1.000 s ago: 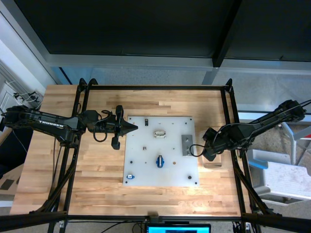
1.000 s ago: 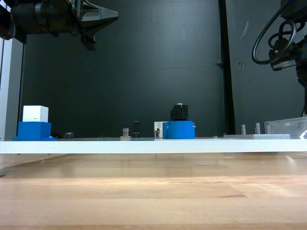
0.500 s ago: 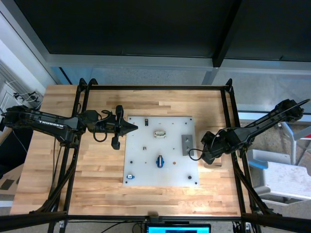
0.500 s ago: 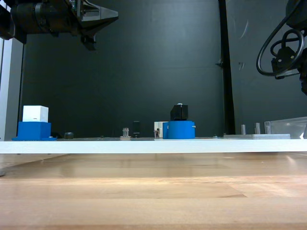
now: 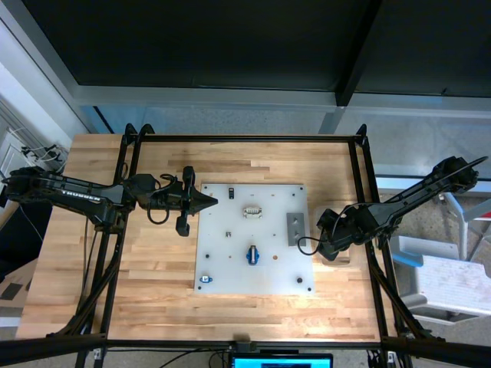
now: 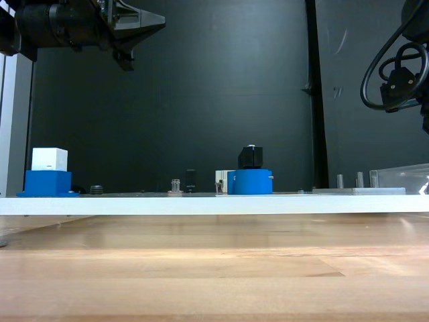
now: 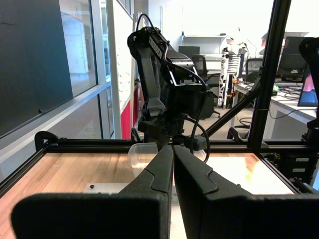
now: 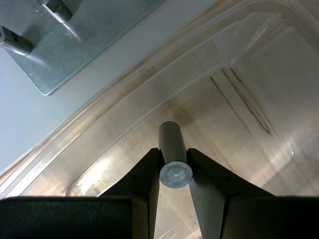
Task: Pick the 16mm cylinder and place it in the container
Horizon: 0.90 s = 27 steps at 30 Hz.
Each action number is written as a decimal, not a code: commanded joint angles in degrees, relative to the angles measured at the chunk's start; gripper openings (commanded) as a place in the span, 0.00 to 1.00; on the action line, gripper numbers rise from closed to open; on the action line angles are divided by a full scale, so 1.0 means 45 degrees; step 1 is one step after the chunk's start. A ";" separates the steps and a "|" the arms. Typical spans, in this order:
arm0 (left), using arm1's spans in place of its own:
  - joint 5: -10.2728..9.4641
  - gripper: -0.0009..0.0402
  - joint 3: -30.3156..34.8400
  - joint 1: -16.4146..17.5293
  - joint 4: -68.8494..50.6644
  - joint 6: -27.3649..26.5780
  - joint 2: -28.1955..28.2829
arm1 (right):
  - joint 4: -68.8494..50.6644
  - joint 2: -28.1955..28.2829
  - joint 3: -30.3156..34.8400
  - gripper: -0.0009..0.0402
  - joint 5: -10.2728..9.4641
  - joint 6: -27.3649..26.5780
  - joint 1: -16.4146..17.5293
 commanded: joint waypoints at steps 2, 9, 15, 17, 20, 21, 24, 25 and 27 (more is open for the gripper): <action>0.0000 0.02 0.0000 0.0000 0.0000 0.0005 0.0005 | -0.0005 0.0005 0.0000 0.19 -0.0044 0.0049 0.0019; 0.0000 0.02 0.0000 0.0000 0.0000 0.0005 0.0005 | -0.0068 0.0005 0.0000 0.30 -0.0039 0.0214 0.0073; 0.0000 0.02 0.0000 0.0000 0.0000 0.0000 0.0000 | -0.0185 0.0005 0.0000 0.37 -0.0049 0.0214 0.0107; 0.0000 0.02 0.0000 0.0000 0.0000 0.0005 0.0005 | -0.0257 0.0005 0.0029 0.38 -0.0073 0.0214 0.0117; 0.0000 0.02 0.0000 0.0005 0.0000 0.0005 0.0005 | -0.0481 0.0005 0.0160 0.38 -0.0185 0.0199 0.0126; 0.0000 0.02 0.0000 0.0000 0.0000 0.0005 0.0005 | -0.0563 0.0005 0.0209 0.39 -0.0253 0.0199 0.0131; 0.0000 0.02 0.0000 0.0005 0.0000 0.0005 0.0005 | -0.0646 0.0005 0.0277 0.38 -0.0355 0.0194 0.0151; 0.0000 0.02 0.0000 0.0000 0.0000 0.0005 0.0000 | -0.0646 0.0005 0.0306 0.39 -0.0408 0.0194 0.0155; 0.0000 0.02 0.0000 0.0000 0.0000 0.0005 0.0000 | -0.0651 0.0005 0.0423 0.38 -0.0612 0.0175 0.0160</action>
